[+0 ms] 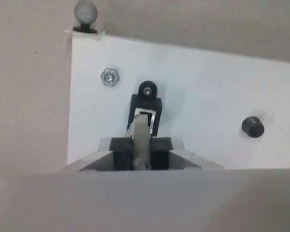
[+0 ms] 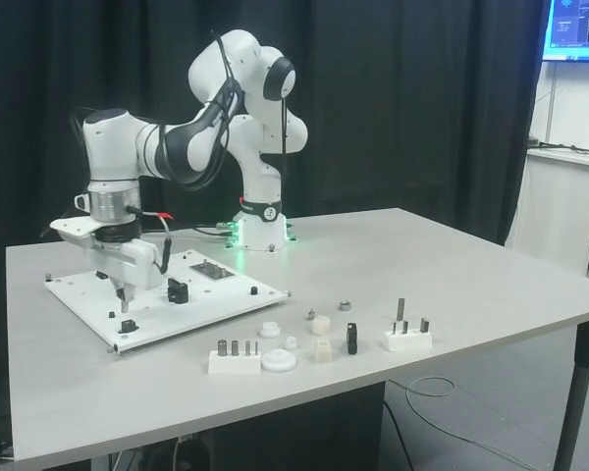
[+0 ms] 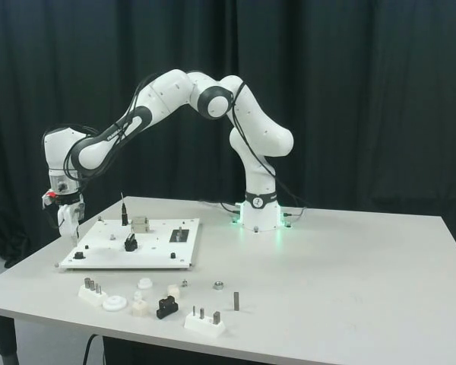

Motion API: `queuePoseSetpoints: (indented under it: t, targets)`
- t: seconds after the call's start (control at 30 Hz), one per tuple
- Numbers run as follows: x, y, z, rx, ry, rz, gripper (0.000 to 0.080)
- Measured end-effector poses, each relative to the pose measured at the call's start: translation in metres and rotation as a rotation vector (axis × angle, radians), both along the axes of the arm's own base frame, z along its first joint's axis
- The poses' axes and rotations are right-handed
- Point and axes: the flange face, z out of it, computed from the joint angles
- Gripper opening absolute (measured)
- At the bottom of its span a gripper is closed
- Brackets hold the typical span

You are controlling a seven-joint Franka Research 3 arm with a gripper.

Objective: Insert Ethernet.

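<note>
Ethernet plug [image 1: 140,140]: held upright between the fingertips, its tip at the mouth of the black socket [image 1: 146,112].
Gripper [image 1: 141,153]: closed on the plug; seen low over the white board [image 2: 226,294] at its far corner.
Socket: fixed to the board by a screw, a hex nut [image 1: 109,77] near it.
Black peg [image 1: 253,126]: set apart on the board.
Table [image 3: 349,251]: loose parts lie in front of the board.

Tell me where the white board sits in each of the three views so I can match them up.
Wrist view: the board fills the middle, with one corner in sight.
First room view: the board lies on the table, at the picture's left.
Second room view: the board is again at the picture's left.
Shared landmark: the gripper, holding the plug over the board.
</note>
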Motion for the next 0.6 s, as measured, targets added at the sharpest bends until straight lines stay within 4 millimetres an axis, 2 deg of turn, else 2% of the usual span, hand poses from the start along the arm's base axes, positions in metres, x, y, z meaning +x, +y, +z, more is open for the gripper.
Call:
queuePoseSetpoints:
  t: [0.6]
  targets:
    - [-0.012,-0.008,-0.005,0.053,-0.033,-0.02,0.0072]
